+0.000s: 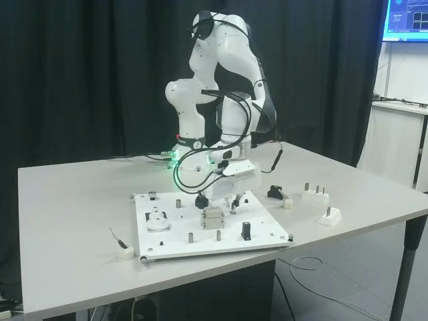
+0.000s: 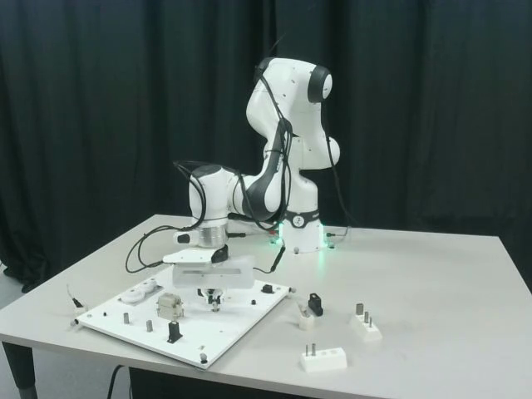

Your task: Insert BNC.

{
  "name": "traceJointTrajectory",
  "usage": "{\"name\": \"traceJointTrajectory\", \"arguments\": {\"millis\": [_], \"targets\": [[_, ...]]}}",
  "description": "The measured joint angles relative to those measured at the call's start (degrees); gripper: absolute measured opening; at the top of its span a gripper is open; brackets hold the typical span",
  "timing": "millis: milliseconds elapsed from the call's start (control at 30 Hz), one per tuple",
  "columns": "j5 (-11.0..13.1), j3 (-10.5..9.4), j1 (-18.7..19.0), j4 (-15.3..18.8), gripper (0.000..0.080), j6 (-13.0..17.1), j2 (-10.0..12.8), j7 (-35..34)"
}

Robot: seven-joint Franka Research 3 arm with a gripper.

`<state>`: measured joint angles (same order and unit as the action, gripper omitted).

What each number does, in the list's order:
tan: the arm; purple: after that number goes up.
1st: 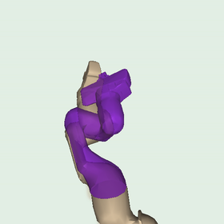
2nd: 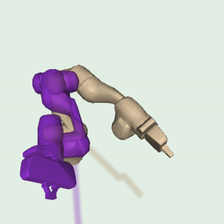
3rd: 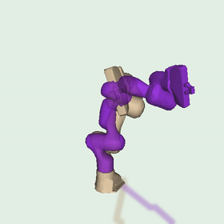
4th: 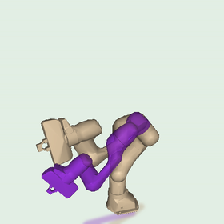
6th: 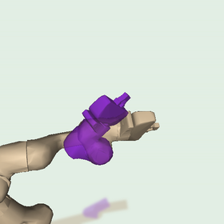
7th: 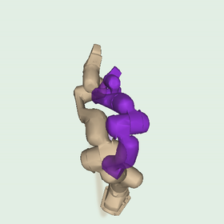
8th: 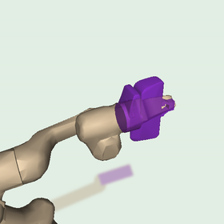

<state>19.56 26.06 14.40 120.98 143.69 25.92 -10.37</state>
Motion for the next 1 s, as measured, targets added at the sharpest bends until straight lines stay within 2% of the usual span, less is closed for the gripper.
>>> {"name": "traceJointTrajectory", "arguments": {"millis": [267, 633, 1000], "targets": [[0.62, -0.02, 0.03, 0.57, 0.0120, 0.90, -0.24, -8.16], [1.35, -0.01, 0.06, 0.93, 0.0120, 1.42, -0.28, -15.44], [1.34, -0.16, 0.48, 2.07, 0.0120, 4.04, -0.25, -14.57]]}}
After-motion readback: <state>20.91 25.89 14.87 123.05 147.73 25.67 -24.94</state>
